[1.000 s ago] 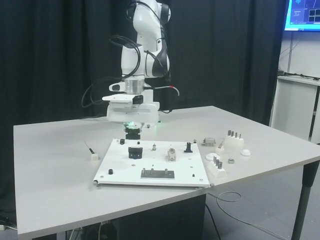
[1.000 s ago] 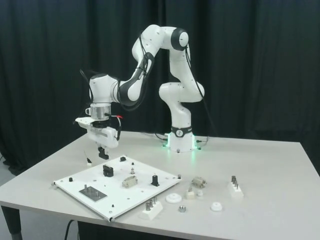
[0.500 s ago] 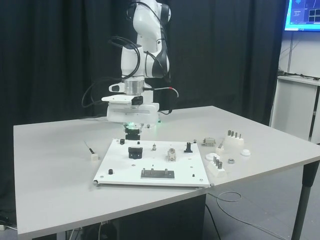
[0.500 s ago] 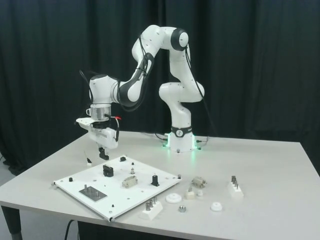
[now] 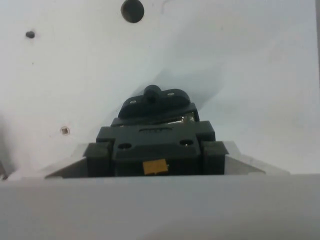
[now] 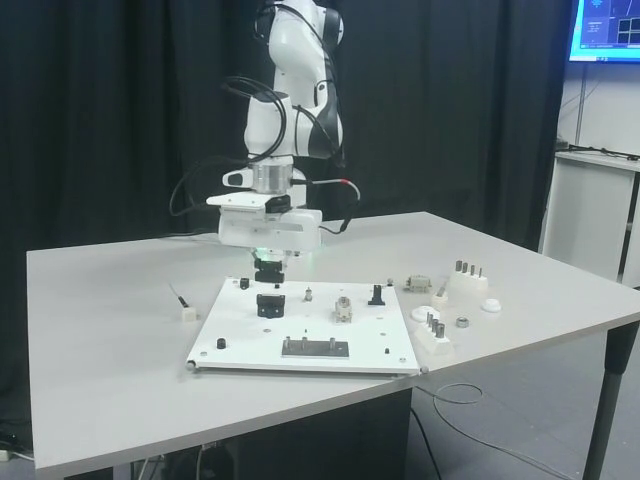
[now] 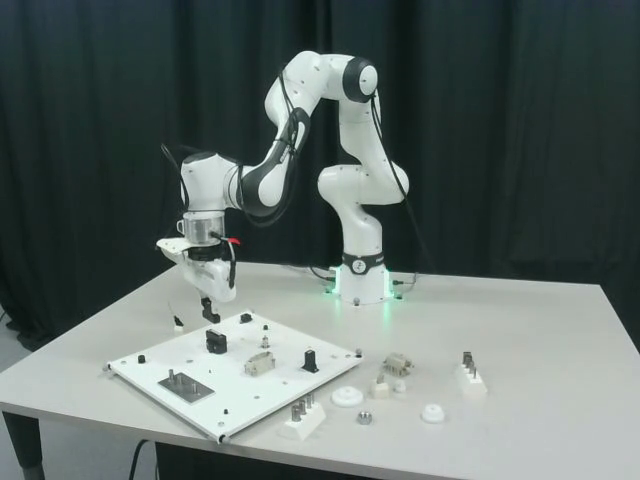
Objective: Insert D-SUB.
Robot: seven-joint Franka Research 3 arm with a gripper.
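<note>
Both fingers of the tool [image 5: 152,159] half-hide the black D-SUB plug [image 5: 155,142].

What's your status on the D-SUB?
Gripper shut on plug. Hanging above black socket on white board, not yet seated. Nothing in the way.

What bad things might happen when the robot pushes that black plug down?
1. The gripper holds the black plug above the black socket; if it is not lined up, it may jam instead of sliding in.
2. Pushing off-centre might shift the white board on the table.
</note>
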